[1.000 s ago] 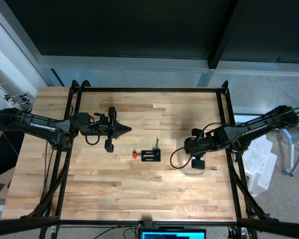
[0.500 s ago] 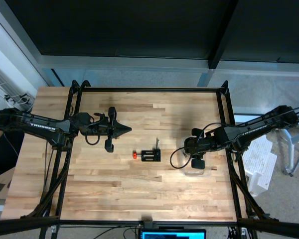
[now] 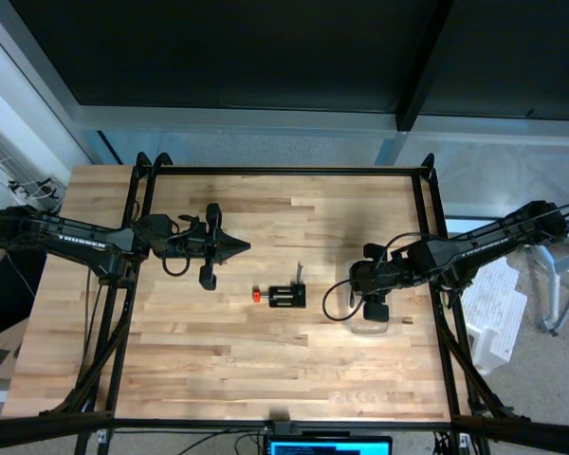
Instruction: Remove the USB-C connector from taskboard and place in the container
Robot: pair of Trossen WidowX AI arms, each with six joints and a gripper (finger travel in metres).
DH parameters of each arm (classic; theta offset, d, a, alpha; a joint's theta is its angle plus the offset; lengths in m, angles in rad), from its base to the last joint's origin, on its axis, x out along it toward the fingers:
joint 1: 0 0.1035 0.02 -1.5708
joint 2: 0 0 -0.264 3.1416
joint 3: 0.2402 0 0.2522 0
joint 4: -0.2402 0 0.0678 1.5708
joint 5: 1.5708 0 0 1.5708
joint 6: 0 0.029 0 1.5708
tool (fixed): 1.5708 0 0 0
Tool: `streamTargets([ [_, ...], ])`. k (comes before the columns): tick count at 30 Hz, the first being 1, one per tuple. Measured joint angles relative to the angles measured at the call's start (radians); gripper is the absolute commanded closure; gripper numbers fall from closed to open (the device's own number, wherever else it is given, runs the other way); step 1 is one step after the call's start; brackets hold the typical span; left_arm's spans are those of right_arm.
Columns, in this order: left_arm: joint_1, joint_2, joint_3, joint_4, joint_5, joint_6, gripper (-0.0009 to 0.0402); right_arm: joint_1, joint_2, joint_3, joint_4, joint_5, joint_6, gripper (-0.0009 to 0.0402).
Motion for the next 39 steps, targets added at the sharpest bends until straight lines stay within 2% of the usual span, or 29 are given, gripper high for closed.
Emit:
streamTargets([
  [9,0.0,0.0,0.0,0.0,0.0,0.0,0.0393,-0.034,-0.045,0.064,0.079,0.001,-0.067,0.0327],
  [15,0.0,0.0,0.0,0.0,0.0,0.0,0.0393,-0.078,-0.083,0.064,0.238,0.001,-0.128,0.0392],
  [19,0.0,0.0,0.0,0.0,0.0,0.0,0.0393,-0.107,-0.089,0.064,0.36,0.0,-0.175,0.039],
  [21,0.0,0.0,0.0,0.0,0.0,0.0,0.0393,-0.136,-0.089,0.064,0.42,-0.03,-0.201,0.0395],
  [24,0.0,0.0,0.0,0.0,0.0,0.0,0.0393,-0.188,-0.089,0.064,0.494,-0.097,-0.225,0.0393],
  [29,0.0,0.0,0.0,0.0,0.0,0.0,0.0393,-0.249,-0.089,0.064,0.577,-0.125,-0.254,0.0393],
  [32,0.0,0.0,0.0,0.0,0.0,0.0,0.0393,-0.282,-0.089,0.059,0.648,-0.187,-0.257,0.0393],
  [39,0.0,0.0,0.0,0.0,0.0,0.0,0.0393,-0.292,-0.091,-0.005,0.847,-0.183,-0.257,0.0393],
])
